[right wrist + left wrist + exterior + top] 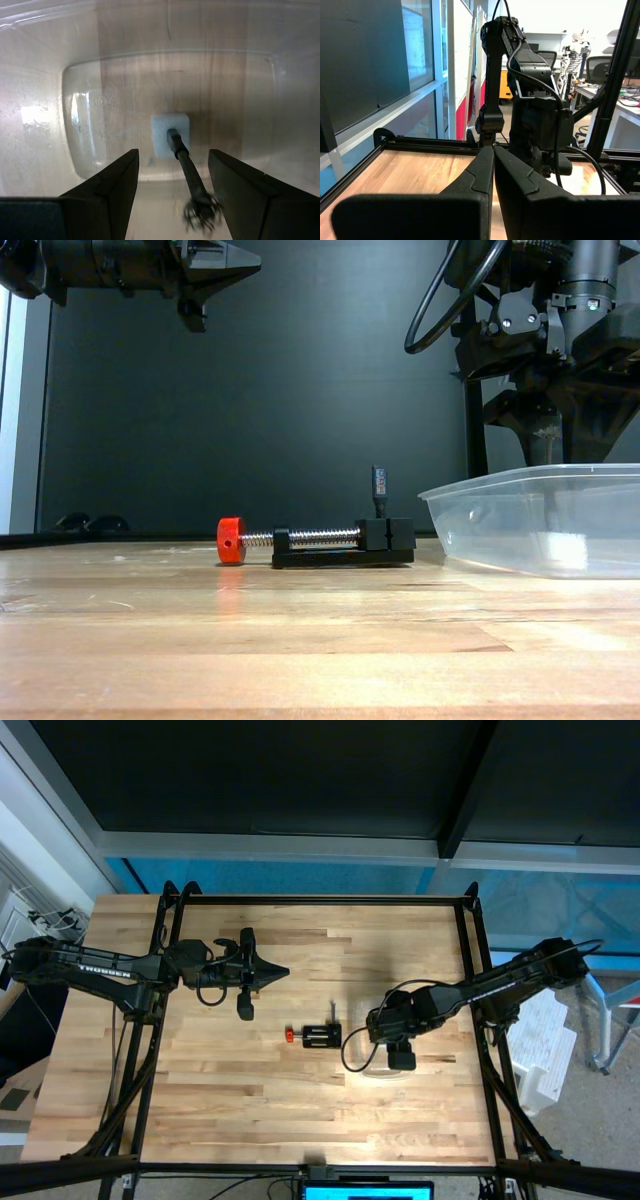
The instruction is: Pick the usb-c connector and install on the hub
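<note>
Right wrist view: the right gripper (172, 152) points straight down into the clear plastic tray (45, 100). Its fingers are spread wide with nothing between them. The tiny dark grey-black usb-c connector (181, 156) lies on the tray floor right under the gap. Its head overlaps the small white block (162, 130), and I can't tell whether it rests on the block or just against it. The far end of the plug is blurred.

To do the pick well, drop down centred on the dark shaft with one finger each side. Close on the plug only, not the white block. Stay off the tray walls and lift straight up before crossing over.

The target is the hub (345, 545), a small black rectangular block with an orange-red end and an upright thin dark stem. It sits on the wooden table (250, 1100) just beside the tray.

Pose: the right arm reaches inward from the right edge with its wrist bent down over the tray. The low view doesn't show whether the fingertips are below the rim.

The left gripper (278, 972) is held high over the far-left of the table, level. Its fingers are pressed together and empty, well apart from the hub.
</note>
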Motion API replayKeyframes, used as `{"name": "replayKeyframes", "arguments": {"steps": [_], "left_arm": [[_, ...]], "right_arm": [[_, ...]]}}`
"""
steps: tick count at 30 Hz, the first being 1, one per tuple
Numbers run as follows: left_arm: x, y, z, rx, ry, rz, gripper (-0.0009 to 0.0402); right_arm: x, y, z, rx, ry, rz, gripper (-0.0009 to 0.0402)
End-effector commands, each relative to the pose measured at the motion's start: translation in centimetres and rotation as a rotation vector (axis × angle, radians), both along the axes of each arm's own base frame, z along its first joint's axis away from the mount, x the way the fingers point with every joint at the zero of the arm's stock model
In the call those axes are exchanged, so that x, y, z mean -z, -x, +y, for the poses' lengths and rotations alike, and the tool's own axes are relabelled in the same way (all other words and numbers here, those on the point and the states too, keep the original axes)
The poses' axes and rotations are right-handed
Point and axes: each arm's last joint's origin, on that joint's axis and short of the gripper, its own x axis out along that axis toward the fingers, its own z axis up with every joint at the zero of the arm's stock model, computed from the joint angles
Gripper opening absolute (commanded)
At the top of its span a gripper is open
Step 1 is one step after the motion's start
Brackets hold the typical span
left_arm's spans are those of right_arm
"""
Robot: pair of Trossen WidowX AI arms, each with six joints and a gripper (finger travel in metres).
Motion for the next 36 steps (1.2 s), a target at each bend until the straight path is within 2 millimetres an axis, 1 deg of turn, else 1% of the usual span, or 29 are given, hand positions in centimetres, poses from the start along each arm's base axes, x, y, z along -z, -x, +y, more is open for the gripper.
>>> {"name": "replayKeyframes", "arguments": {"steps": [1, 6, 12, 30, 36], "left_arm": [[-0.01, -0.01, 0.01, 0.000, 0.000, 0.000, 0.0000], [0.00, -0.01, 0.01, 0.000, 0.000, 0.000, 0.0000], [-0.01, -0.01, 0.01, 0.000, 0.000, 0.000, 0.0000], [0.00, -0.01, 0.00, 0.000, 0.000, 0.000, 0.0000], [0.00, -0.01, 0.01, 0.000, 0.000, 0.000, 0.0000]], "right_arm": [[0.25, -0.17, 0.10, -0.002, 0.001, -0.001, 0.0180], [0.60, -0.44, 0.17, -0.002, 0.003, -0.001, 0.0168], [0.88, -0.56, 0.20, -0.003, 0.004, 0.005, 0.0142], [0.87, -0.55, 0.19, -0.003, 0.005, 0.005, 0.0034], [0.87, -0.55, 0.20, -0.003, 0.004, 0.006, 0.0006]]}}
